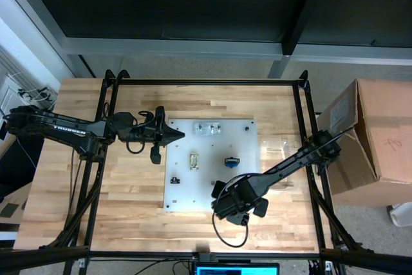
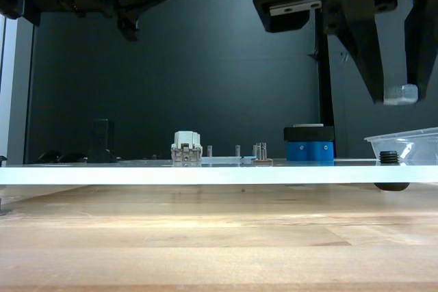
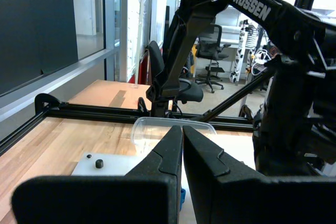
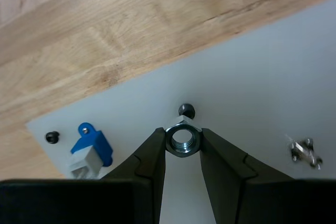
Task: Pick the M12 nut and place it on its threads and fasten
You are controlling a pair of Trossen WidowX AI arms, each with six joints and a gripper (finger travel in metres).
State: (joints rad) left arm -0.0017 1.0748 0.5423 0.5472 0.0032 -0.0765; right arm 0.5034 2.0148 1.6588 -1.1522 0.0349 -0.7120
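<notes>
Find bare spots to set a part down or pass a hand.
Free: wood left of the white board, nearer than the left arm; the board's near-left patch beside the white connector. Crowded: near right, where the right gripper, shut on the nut, hangs above the stud by the clear tray. Left gripper, shut, hovers at the board's far-left edge.

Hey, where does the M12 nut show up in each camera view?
Right wrist view: nut gripped in right pincer, over white board.
Low view: in that pincer, above the black stud.
High view: hidden beneath that pincer, at the board's near right.
Left wrist view: absent; left pincer is shut, over board's far left edge.
Shared landmark: the white board.
</notes>
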